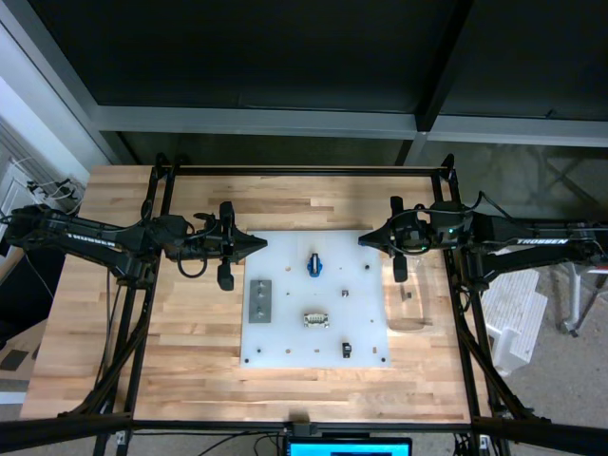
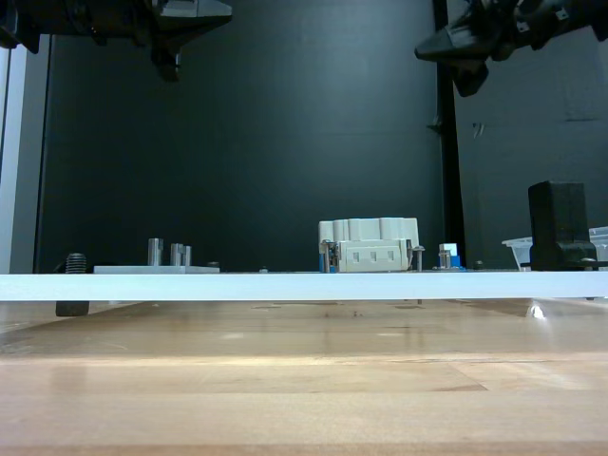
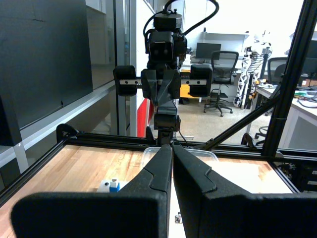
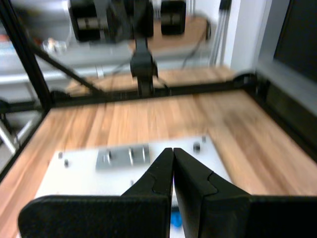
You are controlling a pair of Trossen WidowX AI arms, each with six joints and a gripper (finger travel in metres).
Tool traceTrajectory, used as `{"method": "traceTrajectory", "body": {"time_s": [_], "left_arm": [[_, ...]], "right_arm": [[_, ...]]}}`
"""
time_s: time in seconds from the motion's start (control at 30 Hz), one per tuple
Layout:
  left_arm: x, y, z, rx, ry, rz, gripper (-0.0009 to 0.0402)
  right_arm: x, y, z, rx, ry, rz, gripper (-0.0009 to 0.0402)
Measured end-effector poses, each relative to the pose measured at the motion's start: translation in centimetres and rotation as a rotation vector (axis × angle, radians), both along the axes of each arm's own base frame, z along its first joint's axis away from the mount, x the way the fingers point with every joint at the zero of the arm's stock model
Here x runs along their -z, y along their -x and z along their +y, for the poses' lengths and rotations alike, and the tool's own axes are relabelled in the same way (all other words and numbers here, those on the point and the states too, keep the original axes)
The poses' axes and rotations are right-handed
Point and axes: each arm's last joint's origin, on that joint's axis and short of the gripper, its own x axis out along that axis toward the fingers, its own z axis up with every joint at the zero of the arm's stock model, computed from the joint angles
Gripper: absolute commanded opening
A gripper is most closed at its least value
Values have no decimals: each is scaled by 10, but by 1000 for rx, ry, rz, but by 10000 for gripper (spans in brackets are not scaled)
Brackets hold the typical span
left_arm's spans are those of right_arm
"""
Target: Pick the 16mm bar and install on taskboard
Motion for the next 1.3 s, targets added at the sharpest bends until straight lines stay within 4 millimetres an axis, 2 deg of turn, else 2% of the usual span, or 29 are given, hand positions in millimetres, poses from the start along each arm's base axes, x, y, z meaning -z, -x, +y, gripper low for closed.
{"method": "traceTrajectory", "body": {"time_s": [0.8,1.3], "left_arm": [[0,0,0,0,0,0,1],[0,0,0,0,0,1,1]], "right_arm": [[-15,32,1,32,-38,543,0],[9,31,3,28,-50,939,0]]}}
